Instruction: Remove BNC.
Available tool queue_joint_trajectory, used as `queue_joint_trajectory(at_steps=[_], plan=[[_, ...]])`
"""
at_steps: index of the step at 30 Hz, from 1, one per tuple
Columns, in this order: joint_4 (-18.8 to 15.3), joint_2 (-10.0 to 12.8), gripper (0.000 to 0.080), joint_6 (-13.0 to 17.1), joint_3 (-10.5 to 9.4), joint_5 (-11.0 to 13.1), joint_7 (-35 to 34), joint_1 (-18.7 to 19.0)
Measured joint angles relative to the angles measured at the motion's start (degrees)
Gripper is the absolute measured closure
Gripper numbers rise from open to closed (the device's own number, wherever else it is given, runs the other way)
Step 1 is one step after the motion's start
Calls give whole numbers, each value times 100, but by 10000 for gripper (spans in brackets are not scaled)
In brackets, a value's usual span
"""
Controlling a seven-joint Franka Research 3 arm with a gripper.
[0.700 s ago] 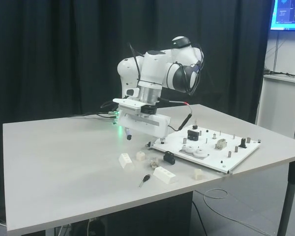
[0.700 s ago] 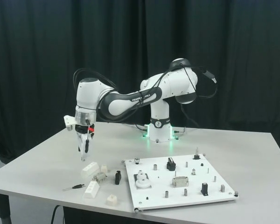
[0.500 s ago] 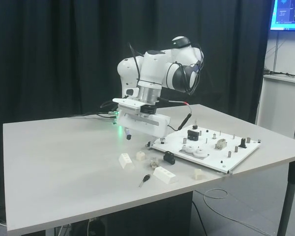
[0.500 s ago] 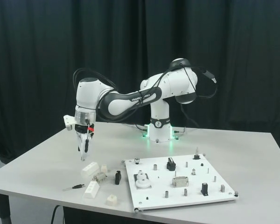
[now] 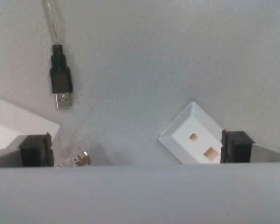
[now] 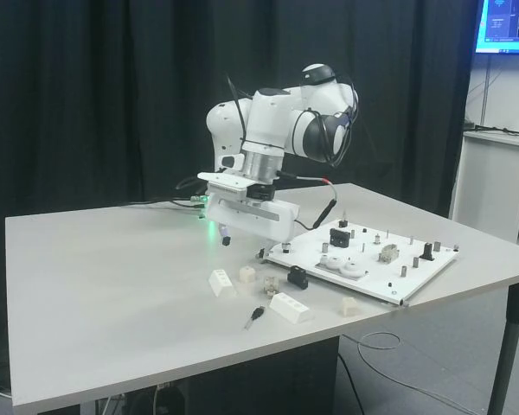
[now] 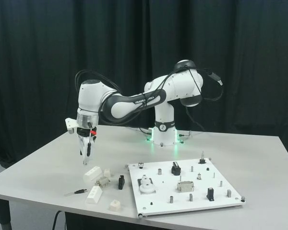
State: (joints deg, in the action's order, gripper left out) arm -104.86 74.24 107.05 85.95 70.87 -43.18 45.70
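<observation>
I have the white arm's gripper [image 7: 86, 152] hanging above the grey counter [image 7: 38, 167], over the loose parts beside the white square fixture board [image 7: 182, 202]. In the wrist view the two black fingertips [image 5: 36, 150] stand wide apart with only bare counter and one corner of a part between them. I read the jaws as open and holding nothing.

I can't pick out the BNC for certain. My best guess is the small grey metal connector [image 5: 74, 161] lying loose on the counter. It sits just beside one fingertip, close to a white block, and off the board. Only its end shows past the gripper body, so I can't judge its long axis.

Near the other fingertip lies a white wedge-shaped plastic block with two square holes [image 5: 191, 135]. A black USB plug on a thin cable [image 5: 60, 81] lies further out, apart from both.

The board carries a black clamp [image 7: 175, 168], white gears [image 7: 146, 185], a grey metal housing [image 7: 184, 186] and several upright pegs. If the BNC is still mounted there, it lies well away from the jaws, on the side toward the board.
</observation>
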Motion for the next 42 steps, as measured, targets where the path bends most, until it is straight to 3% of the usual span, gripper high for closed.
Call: queue_joint_trajectory(at_steps=[42], plan=[[126,-15,3,-10,52,67,-4,69]])
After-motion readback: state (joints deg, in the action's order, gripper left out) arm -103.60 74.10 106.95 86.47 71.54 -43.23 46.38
